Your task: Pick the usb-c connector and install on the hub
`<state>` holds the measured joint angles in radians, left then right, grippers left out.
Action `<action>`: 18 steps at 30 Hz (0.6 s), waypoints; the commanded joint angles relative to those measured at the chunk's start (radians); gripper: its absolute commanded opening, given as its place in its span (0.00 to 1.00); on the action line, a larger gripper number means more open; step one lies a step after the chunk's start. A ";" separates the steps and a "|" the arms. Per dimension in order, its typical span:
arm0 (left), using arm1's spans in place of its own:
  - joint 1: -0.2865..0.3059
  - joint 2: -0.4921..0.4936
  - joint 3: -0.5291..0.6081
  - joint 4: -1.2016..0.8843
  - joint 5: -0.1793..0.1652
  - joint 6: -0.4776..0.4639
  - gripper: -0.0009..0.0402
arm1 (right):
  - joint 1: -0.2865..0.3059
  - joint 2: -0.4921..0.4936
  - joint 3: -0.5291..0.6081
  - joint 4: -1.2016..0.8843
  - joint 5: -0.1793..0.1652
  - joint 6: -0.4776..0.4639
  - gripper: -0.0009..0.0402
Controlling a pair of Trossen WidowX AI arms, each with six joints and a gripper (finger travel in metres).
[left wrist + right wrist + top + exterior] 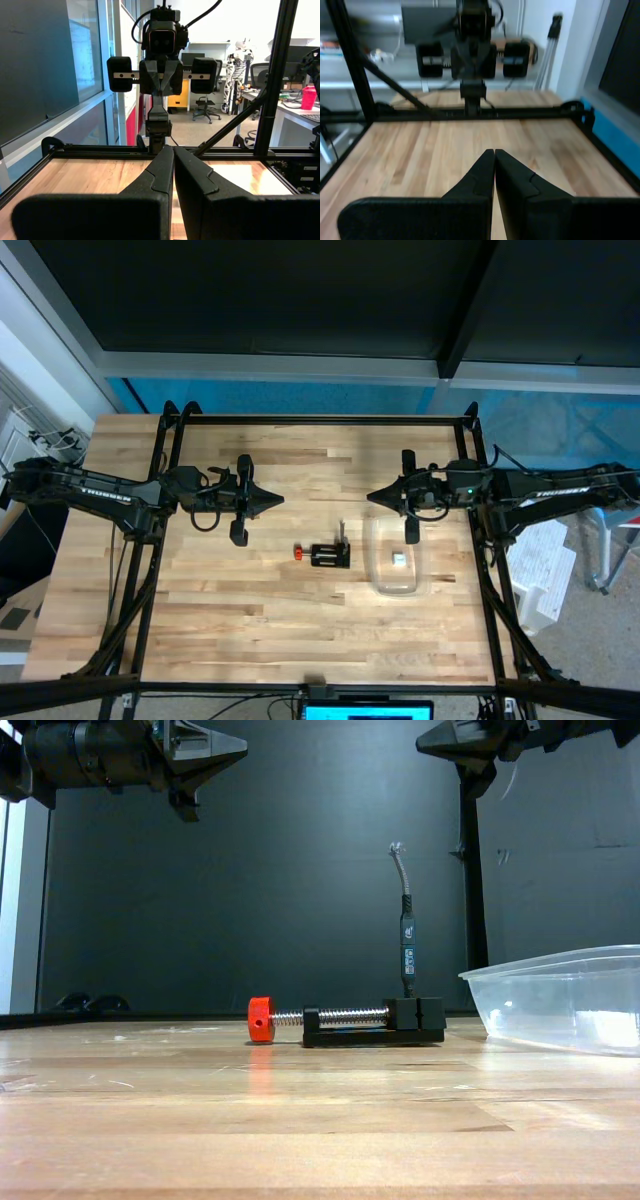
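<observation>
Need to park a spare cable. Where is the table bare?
The table is bare along its near edge and left of the red knob on the vise. It is tight between the clear tray and the vise, which bears the connector. The left gripper and right gripper hang shut, high above.

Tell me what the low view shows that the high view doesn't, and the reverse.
Only low: the connector stands on the vise, its braided cable rising free. Only high: the white block, top bare, in the tray; the left tool lies beyond-left of the vise, the right tool just beyond the tray. Shared: both tools raised, shut, holding nothing; the vise with its red knob.
</observation>
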<state>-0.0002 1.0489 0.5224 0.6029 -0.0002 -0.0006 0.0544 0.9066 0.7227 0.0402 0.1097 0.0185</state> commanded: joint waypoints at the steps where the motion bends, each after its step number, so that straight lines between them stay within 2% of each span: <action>1: 0.000 0.000 0.000 0.000 0.000 0.000 0.02 | -0.001 -0.034 -0.054 0.094 -0.001 -0.001 0.02; 7: 0.000 0.000 0.000 0.000 0.000 0.000 0.02 | -0.009 -0.097 -0.127 0.177 -0.010 -0.003 0.02; 12: 0.000 0.000 0.000 0.000 0.000 0.000 0.02 | -0.040 -0.142 -0.166 0.190 -0.069 -0.005 0.02; 18: 0.000 0.000 0.000 0.000 0.000 0.000 0.02 | -0.052 -0.154 -0.192 0.190 -0.074 0.000 0.02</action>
<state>-0.0002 1.0489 0.5228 0.6025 -0.0002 -0.0002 0.0017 0.7509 0.5323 0.2317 0.0399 0.0162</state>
